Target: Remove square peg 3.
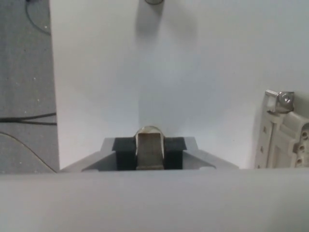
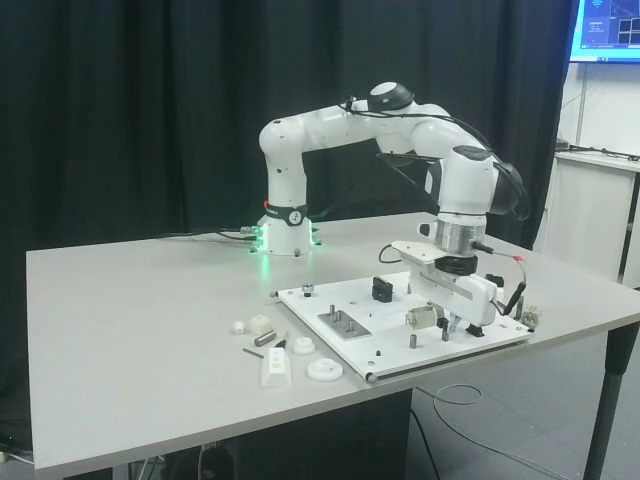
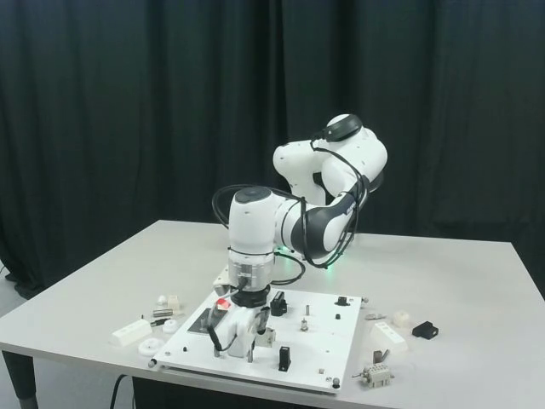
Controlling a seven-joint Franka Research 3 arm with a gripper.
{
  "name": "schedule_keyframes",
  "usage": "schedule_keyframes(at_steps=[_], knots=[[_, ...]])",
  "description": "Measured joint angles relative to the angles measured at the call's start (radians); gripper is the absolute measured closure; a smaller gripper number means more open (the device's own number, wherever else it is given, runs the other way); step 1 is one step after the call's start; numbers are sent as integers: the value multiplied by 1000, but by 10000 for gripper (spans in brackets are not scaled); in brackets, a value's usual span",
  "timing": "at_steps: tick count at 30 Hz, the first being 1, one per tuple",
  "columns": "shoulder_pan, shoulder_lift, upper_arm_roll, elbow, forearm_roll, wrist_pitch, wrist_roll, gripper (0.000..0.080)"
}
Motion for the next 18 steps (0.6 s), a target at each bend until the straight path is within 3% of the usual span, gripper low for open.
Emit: schedule_keyframes(at_steps=[18], knots=[[12, -1, -6, -15, 6, 11, 3, 688]])
